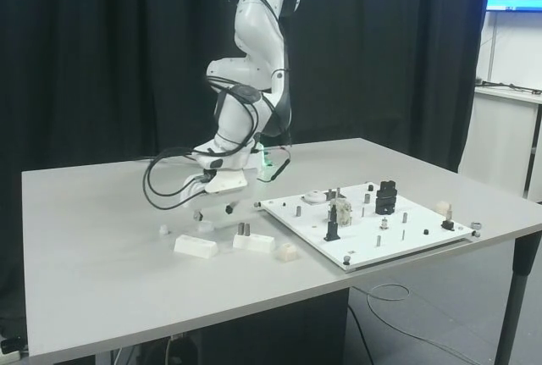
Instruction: Pick medium gear.
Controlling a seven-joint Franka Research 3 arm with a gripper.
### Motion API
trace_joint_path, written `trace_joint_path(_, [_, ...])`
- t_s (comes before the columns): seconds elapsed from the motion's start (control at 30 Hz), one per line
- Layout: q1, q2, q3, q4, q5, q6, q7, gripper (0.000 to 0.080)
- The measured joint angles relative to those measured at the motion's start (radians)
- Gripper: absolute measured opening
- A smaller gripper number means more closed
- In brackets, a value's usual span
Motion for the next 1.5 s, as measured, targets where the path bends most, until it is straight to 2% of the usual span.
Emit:
trace_joint_path(0.33, [-0.021,0.051,0.0,0.053,0.037,-0.033,-0.018,0.08])
trace_joint_path(0.83, [-0.041,0.094,0.0,0.101,0.077,-0.072,-0.044,0.08])
trace_joint_path(1.5, [-0.048,0.139,0.001,0.133,0.103,-0.073,-0.056,0.08])
